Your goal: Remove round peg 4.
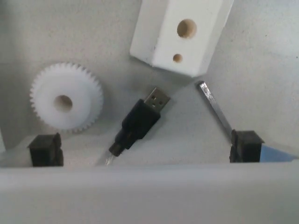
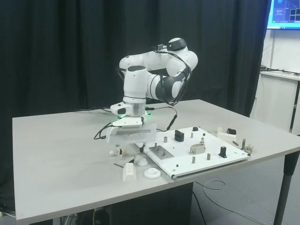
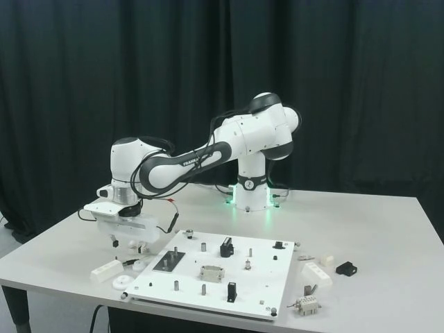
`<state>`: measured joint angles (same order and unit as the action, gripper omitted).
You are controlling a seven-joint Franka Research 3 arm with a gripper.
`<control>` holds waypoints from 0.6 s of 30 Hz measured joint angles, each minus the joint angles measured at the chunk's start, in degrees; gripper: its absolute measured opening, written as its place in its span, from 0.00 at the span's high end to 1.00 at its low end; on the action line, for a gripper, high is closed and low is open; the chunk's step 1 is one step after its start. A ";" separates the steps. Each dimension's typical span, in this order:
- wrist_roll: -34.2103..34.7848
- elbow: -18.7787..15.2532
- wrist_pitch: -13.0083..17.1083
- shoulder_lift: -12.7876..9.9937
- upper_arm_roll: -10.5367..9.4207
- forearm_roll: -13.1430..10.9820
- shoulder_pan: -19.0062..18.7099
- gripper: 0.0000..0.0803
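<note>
white gear [image 1: 66, 96], usb plug [image 1: 140, 120] and white block [image 1: 181, 33] below the tool [image 1: 145, 150].

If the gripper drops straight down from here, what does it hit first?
Most likely the USB plug, lying on the table roughly midway between the open fingertips of the gripper. Depth is unclear; the white gear lies to one side.

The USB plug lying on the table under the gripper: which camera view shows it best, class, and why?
The wrist view: the USB plug lies in full sight, black body and metal end, between the white gear and the white block. In both room views it is too small to make out below the arm.
</note>
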<state>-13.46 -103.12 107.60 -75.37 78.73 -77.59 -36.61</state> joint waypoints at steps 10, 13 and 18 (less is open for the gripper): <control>0.84 0.09 -0.12 0.00 0.00 0.00 0.08 0.00; 0.86 0.16 -0.18 0.00 0.00 0.00 0.12 0.00; 1.21 0.32 -0.30 0.04 0.01 0.00 0.16 0.00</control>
<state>-12.26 -102.79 107.31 -75.33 78.74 -77.59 -36.45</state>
